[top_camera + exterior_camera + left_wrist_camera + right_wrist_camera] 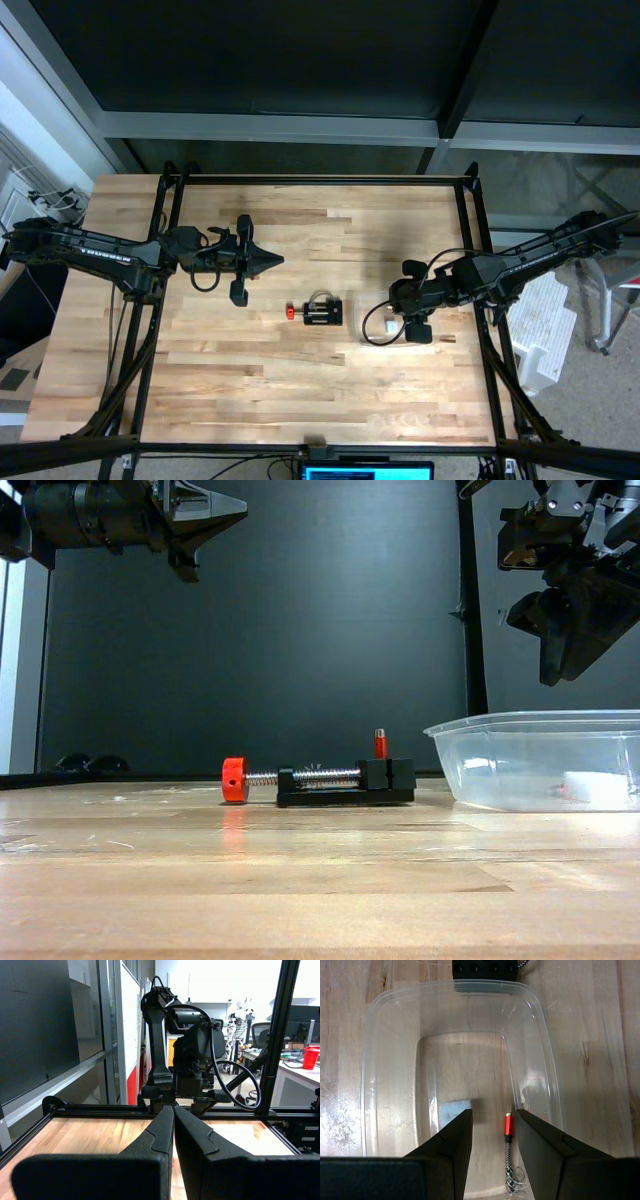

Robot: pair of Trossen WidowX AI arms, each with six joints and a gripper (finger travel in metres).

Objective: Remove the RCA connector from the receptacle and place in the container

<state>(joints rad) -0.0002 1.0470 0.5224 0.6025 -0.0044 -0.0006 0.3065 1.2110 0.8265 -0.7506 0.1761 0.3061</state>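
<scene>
From left: left tool, receptacle, container beneath right tool.

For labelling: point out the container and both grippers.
container (500, 723): low view, near rim.
left gripper (174, 1109): left wrist view, between shut fingertips, above table (90, 1135).
right gripper (493, 1111): right wrist view, between open fingertips, over container.

High view looks down, low view level; both share the receptacle.
</scene>
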